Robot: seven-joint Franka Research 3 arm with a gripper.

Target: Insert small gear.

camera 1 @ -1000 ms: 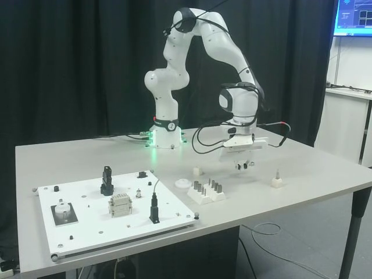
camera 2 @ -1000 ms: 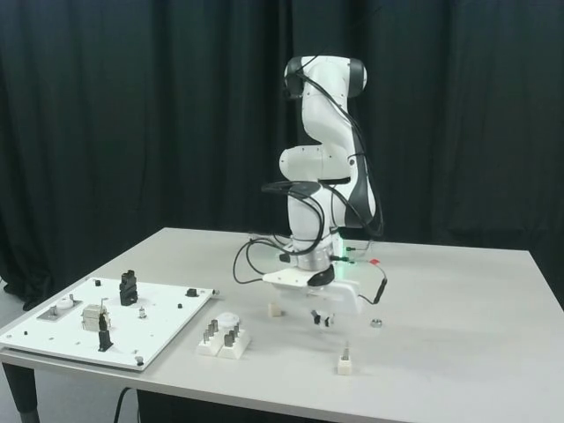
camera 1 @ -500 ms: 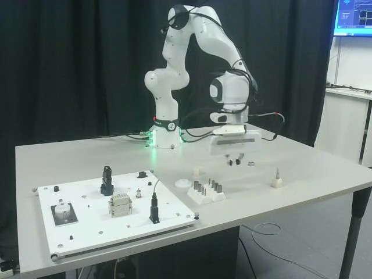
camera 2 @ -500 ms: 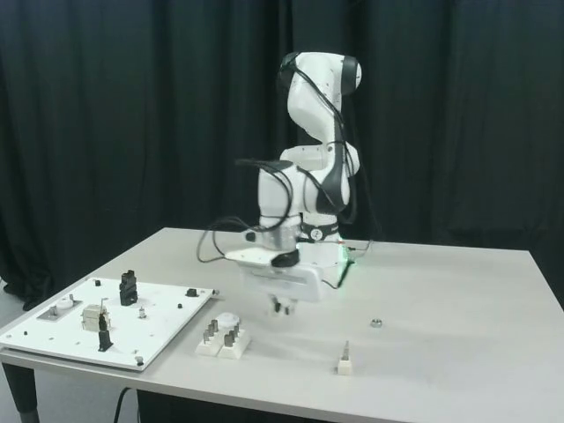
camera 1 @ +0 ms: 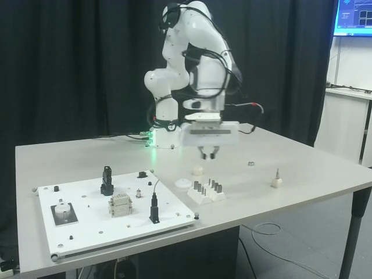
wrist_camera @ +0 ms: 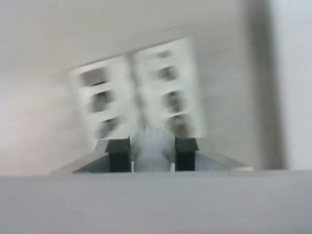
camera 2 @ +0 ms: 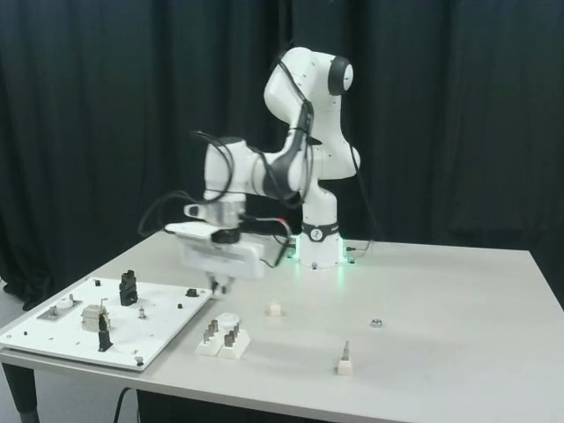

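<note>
Pincer (camera 1: 207,155) hung in the air above the middle of the tabletop (camera 1: 302,168), over the white round disc (camera 1: 183,184) and the peg blocks (camera 1: 206,192). In the wrist view its two black fingers (wrist_camera: 119,153) stood close together with a small pale piece, apparently the small gear (wrist_camera: 152,148), clamped between them; motion smeared that picture, so the piece's teeth and shape could not be made out. Beneath it the peg blocks showed as two white rows of dark pegs, also smeared. From the room views the held piece was too small to see. A white board (camera 1: 110,212) with black fittings lay at the tabletop's near left corner, well apart from the pincer. A small ring (camera 2: 375,322) and a lone peg stand (camera 2: 345,363) sat toward the opposite side.
</note>
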